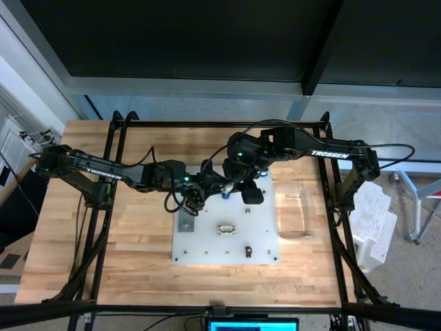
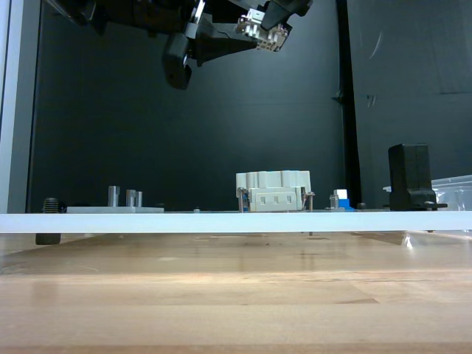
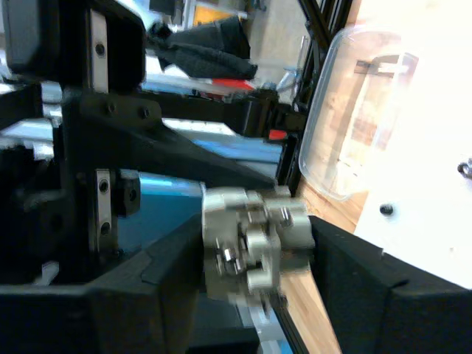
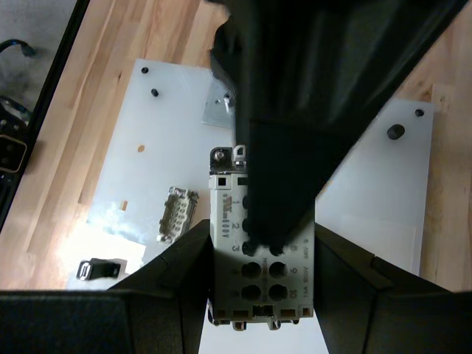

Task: Pick the HAN10E connector and install on the hub

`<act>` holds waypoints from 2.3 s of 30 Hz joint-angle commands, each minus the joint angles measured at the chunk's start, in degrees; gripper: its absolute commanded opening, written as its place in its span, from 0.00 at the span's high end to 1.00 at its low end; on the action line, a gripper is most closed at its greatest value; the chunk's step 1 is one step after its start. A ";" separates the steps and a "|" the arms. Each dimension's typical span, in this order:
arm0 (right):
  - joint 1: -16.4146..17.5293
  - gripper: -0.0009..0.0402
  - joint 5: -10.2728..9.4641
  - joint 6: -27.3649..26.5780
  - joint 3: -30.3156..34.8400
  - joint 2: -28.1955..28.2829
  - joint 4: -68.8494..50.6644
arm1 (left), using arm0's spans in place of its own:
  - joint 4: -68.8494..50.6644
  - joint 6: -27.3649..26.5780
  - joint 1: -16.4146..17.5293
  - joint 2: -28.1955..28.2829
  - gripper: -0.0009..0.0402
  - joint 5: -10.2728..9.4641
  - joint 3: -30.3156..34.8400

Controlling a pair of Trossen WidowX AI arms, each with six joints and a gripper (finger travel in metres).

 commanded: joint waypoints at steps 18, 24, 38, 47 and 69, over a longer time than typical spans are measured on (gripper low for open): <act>5.16 0.80 11.15 6.69 -1.70 -0.74 -1.49 | -4.92 -37.62 0.07 -11.72 0.41 -4.83 -9.55; 8.46 0.81 14.64 11.96 -4.68 -0.74 0.74 | -4.79 -48.74 0.48 -16.59 0.47 -4.70 -13.70; 14.40 0.81 17.11 20.11 -8.44 4.24 6.86 | -4.96 -59.52 0.70 -20.52 0.56 -4.76 -15.19; 16.06 0.81 17.14 20.31 -8.46 8.31 10.36 | -5.07 -59.49 0.72 -20.50 0.58 -4.76 -15.17; 17.90 0.81 17.31 22.43 -17.35 10.16 17.68 | -5.07 -59.49 0.72 -20.11 0.58 -4.76 -15.17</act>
